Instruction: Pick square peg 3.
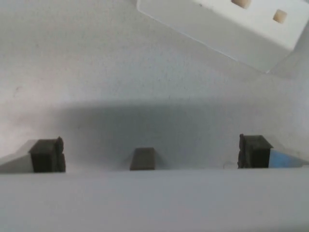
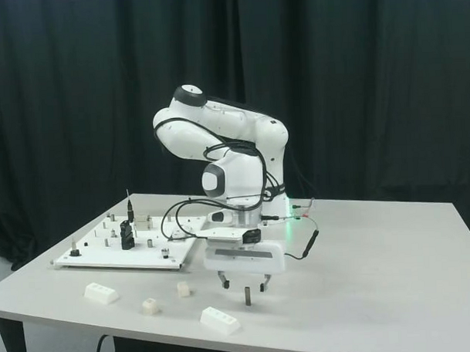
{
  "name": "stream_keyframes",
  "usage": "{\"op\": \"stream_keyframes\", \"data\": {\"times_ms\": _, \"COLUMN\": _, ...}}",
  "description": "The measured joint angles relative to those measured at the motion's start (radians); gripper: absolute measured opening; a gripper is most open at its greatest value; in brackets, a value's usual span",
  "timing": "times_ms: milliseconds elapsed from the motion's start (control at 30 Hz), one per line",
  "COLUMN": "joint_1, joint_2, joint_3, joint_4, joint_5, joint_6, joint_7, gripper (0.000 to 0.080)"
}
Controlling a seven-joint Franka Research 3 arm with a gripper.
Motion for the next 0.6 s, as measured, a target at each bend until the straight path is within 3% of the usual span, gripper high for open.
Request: {"op": "stream_keyframes", "data": {"times_ms": 600, "joint_1": 0.01, "joint_2": -0.011, "joint_3": -0.015, "joint_4": 0.0, "joint_5": -0.01, "joint_6": 0.014, "joint_7": -0.019, "gripper": 0.08}}
